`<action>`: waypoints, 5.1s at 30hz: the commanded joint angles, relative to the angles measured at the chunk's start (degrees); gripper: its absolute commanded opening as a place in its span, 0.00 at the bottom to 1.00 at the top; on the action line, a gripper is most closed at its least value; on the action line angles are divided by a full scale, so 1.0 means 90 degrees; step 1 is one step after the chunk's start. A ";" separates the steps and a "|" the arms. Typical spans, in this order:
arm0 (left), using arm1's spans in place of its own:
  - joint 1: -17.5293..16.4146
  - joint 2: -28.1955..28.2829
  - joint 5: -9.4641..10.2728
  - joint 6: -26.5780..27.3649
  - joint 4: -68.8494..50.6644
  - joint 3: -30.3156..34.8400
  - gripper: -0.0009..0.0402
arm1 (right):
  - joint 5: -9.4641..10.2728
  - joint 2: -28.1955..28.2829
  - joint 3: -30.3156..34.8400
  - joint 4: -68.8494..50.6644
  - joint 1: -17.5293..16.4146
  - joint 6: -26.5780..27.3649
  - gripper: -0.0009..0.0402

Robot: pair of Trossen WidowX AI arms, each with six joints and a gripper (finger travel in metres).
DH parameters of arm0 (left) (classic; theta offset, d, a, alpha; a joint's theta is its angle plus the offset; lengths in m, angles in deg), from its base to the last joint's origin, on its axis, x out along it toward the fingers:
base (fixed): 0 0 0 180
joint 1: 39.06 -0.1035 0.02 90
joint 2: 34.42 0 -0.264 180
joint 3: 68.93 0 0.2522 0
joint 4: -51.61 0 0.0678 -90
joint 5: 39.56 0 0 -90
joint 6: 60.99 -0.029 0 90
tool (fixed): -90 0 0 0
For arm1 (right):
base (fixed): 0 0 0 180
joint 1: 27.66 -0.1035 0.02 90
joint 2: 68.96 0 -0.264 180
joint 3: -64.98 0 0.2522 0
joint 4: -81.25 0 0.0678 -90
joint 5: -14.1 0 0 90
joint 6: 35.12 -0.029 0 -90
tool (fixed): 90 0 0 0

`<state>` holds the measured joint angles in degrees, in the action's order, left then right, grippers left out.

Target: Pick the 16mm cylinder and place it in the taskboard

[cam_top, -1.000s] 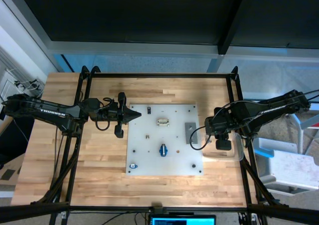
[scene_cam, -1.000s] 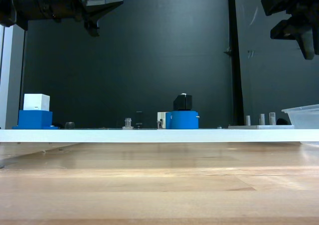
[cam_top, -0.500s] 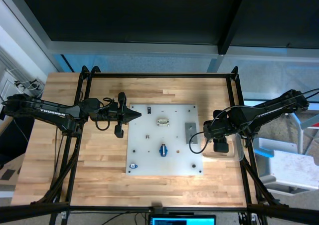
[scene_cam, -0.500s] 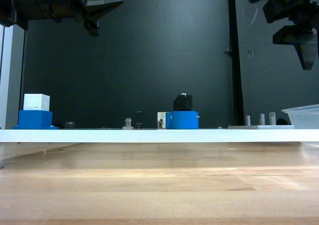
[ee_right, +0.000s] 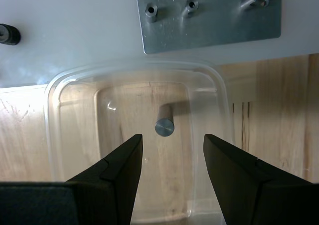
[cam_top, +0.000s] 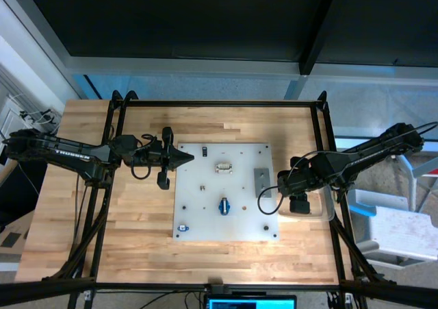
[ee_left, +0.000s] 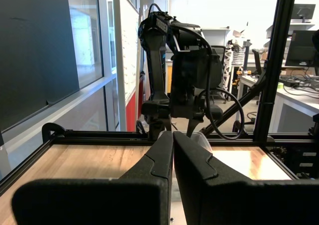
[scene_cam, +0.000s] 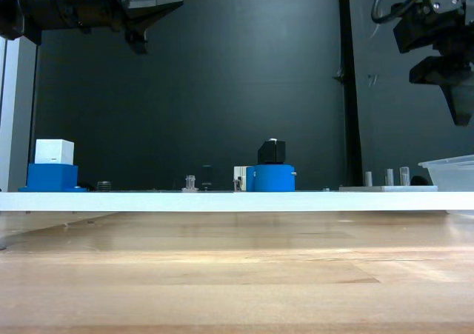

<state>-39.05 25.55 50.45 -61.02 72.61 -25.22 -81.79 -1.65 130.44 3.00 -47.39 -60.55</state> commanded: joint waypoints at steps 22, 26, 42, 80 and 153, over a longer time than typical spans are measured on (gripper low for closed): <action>0.0000 0.0005 0.0000 0.0000 0.0000 0.0000 0.02 | -0.0005 -0.0002 -0.0687 0.0690 -0.0134 -0.0296 0.43; 0.0000 0.0002 0.0000 -0.0002 0.0000 0.0000 0.02 | -0.0007 0.0000 -0.0816 0.0811 -0.0153 -0.0415 0.43; 0.0000 0.0002 -0.0002 -0.0002 0.0002 0.0000 0.02 | -0.0012 0.0381 -0.0996 0.1285 -0.0194 -0.0461 0.43; -0.0002 0.0005 0.0000 -0.0002 0.0002 0.0000 0.02 | -0.0204 0.0415 -0.1705 0.2108 -0.0199 -0.0534 0.41; 0.0000 0.0002 0.0000 0.0000 0.0000 0.0000 0.02 | -0.0172 0.0199 0.1246 -0.1069 -0.0199 -0.0413 0.08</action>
<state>-39.05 25.57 50.45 -61.02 72.61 -25.22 -83.34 0.09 141.80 -6.66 -49.16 -64.22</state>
